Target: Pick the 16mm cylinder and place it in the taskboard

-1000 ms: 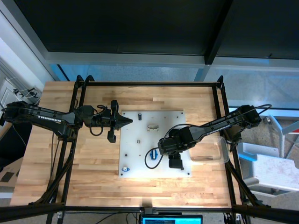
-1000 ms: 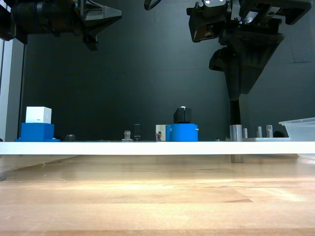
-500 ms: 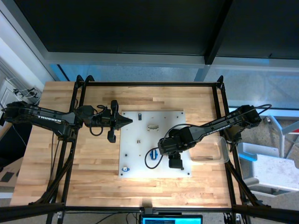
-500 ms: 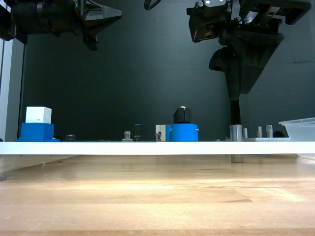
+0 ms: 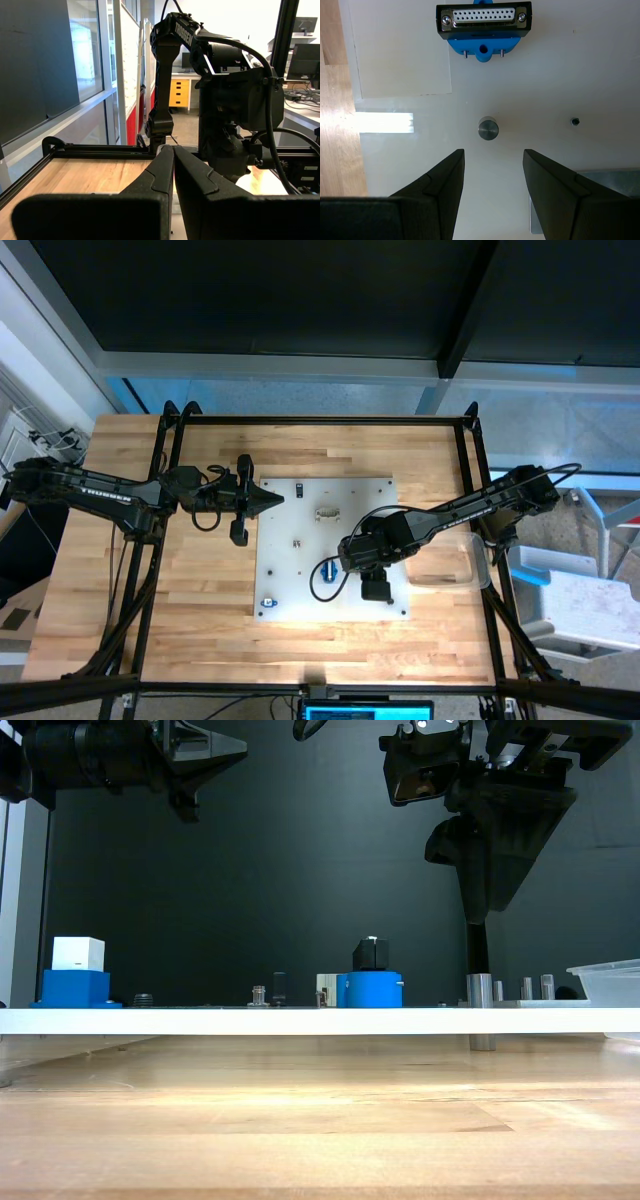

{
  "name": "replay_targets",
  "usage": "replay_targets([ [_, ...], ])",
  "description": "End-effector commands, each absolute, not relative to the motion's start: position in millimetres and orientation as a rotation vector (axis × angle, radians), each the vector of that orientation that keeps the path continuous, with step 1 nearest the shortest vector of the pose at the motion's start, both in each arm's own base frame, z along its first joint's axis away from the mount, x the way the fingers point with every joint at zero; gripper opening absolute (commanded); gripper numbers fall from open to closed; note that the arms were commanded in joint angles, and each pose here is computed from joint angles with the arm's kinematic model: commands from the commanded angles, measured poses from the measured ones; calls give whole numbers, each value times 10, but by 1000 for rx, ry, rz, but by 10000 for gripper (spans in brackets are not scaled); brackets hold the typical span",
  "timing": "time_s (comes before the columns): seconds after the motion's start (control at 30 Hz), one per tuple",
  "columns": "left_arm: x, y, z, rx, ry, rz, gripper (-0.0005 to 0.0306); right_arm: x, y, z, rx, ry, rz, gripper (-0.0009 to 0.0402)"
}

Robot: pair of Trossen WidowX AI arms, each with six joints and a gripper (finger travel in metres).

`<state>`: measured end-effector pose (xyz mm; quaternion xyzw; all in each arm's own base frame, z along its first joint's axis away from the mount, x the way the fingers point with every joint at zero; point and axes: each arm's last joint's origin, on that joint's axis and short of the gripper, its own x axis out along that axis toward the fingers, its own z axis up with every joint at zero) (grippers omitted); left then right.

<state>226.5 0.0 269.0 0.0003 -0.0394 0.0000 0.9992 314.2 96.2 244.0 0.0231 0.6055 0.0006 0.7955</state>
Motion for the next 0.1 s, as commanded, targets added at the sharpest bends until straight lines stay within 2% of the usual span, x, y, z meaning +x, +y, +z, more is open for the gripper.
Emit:
replay_targets([
  [0.03, 2265, 0, 2690, 1, -79, 0, 0, 3142, 961, 2440, 50, 1301, 1, 162],
  [0.1, 2265, 0, 2690, 1, -79, 0, 0, 3142, 961, 2440, 50, 1301, 1, 162],
])
